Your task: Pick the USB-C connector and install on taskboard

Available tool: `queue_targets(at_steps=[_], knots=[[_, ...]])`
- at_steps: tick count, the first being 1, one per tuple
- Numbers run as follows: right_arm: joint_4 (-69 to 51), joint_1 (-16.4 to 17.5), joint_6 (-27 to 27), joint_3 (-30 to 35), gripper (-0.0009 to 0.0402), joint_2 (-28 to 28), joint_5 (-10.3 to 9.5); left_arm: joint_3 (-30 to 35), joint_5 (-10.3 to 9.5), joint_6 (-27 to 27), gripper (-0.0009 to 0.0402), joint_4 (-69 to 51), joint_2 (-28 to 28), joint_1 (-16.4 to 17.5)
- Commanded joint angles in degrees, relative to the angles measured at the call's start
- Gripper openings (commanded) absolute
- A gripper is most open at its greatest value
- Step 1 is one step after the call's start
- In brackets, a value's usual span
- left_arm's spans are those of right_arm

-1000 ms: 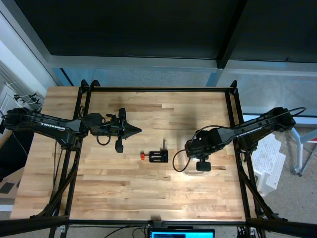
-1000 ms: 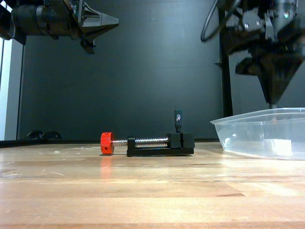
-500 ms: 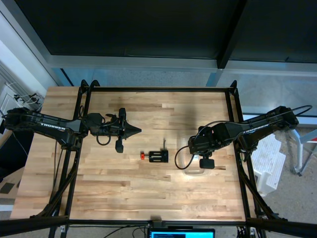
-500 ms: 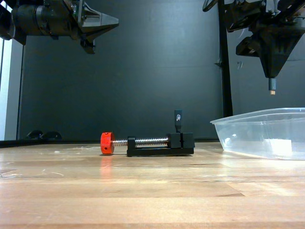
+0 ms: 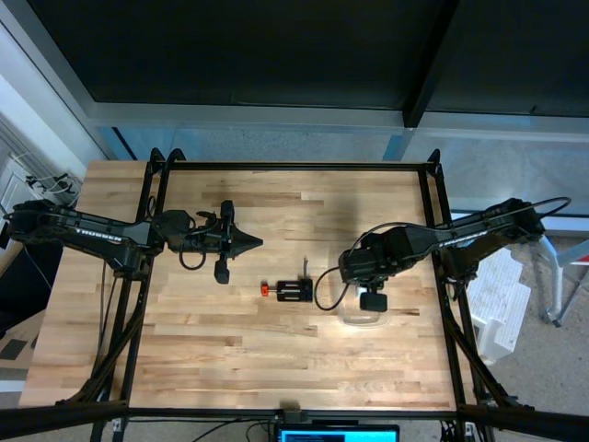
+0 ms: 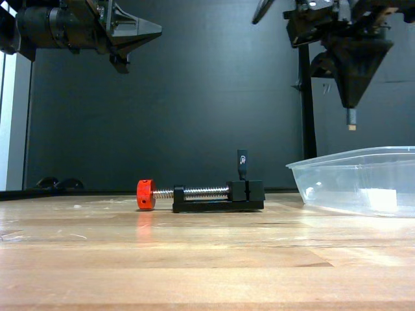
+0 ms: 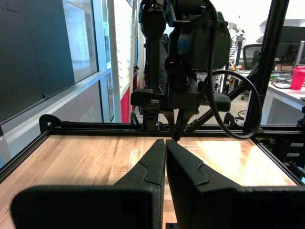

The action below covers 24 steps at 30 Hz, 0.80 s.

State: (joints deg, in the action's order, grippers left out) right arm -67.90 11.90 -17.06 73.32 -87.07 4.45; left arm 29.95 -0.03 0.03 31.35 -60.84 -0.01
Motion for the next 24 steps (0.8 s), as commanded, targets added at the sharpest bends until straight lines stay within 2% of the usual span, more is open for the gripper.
queue_targets(at_steps=[1,13,24], knots=[[-0.09,-0.37,-0.72,2.62,0.0000,-2.60,0.09,0.00,0.00,0.00,0.0000,0.00,-0.02,0.00],[-2.23,-0.83,-2.27,14.67,0.0000,-12.96,0.04,0.00,0.00,0.00,0.0000,0.02,-0.02,0.00],[-4.94,-1.29,-3.08,22.91,0.0000,-18.67,0.07,0.00,0.00,0.00,0.0000,0.02,-0.02,0.02]])
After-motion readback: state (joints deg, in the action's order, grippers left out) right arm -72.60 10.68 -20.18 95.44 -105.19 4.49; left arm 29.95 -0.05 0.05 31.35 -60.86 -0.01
